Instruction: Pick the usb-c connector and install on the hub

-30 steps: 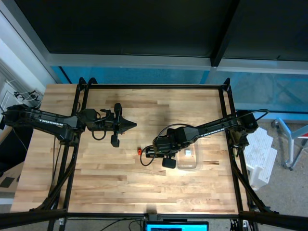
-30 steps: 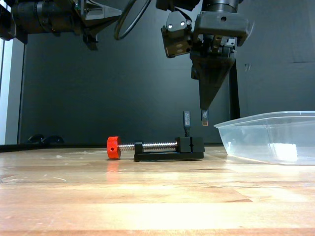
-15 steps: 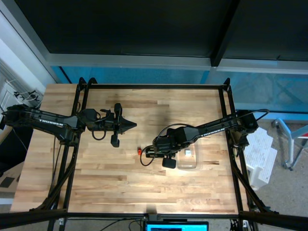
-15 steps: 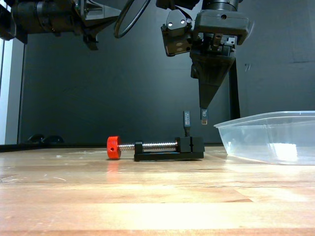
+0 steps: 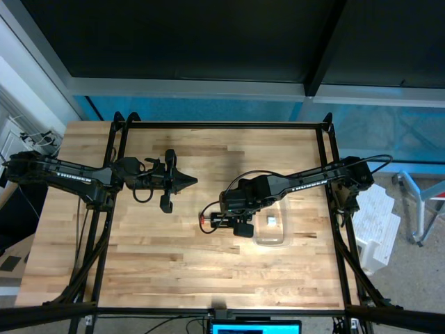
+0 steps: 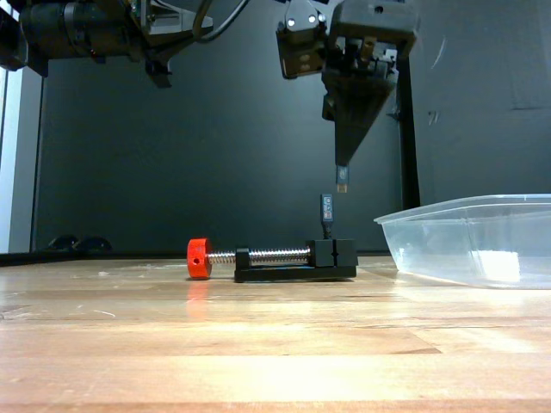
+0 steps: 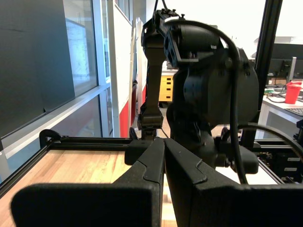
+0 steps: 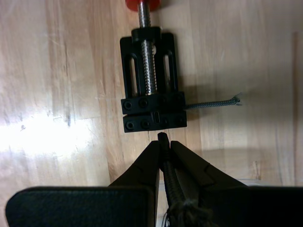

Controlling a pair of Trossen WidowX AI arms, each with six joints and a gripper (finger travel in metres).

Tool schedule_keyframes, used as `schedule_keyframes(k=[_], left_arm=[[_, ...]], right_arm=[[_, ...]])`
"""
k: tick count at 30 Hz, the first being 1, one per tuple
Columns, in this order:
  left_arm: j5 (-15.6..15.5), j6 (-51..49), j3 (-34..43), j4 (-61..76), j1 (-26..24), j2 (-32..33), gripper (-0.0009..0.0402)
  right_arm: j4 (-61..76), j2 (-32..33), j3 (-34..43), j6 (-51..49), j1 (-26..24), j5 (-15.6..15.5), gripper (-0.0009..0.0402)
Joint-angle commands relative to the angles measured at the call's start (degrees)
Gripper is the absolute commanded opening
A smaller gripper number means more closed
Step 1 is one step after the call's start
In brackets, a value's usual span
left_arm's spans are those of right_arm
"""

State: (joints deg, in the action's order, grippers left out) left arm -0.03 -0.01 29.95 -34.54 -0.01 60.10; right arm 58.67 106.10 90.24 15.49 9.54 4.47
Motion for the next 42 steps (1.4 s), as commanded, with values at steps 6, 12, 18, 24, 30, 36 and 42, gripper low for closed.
schedule_keyframes(k=[6, 12, 18, 24, 30, 36, 42], left_arm=[[0.02, 0.00, 0.00, -0.02, 0.00, 0.02, 0.0000], [0.02, 0.00, 0.00, 0.00, 0.02, 0.02, 0.0000], [0.02, 0.00, 0.00, -0.02, 0.00, 0.00, 0.0000], [0.02, 0.00, 0.00, -0.02, 0.00, 0.00, 0.0000], [0.02, 0.00, 0.00, 0.00, 0.02, 0.00, 0.0000], [0.02, 0.00, 0.00, 0.00, 0.00, 0.02, 0.0000], [0.02, 0.00, 0.00, 0.00, 0.00, 0.02, 0.0000]], right_arm=[[1.07, 0.44, 1.20, -0.90, -0.22, -0.04, 0.0000], [0.66, 0.44, 1.46, -1.03, -0.28, 0.02, 0.0000], [1.22, 2.23, 3.32, -1.18, -0.28, -0.02, 0.0000], [1.20, 4.07, 4.76, -2.82, -0.28, 0.00, 0.0000], [1.38, 4.07, 4.52, -3.61, -0.28, 0.07, 0.0000], [1.68, 4.07, 4.48, -3.56, -0.28, 0.04, 0.0000], [1.62, 4.07, 4.42, -3.34, -0.28, 0.02, 0.0000]])
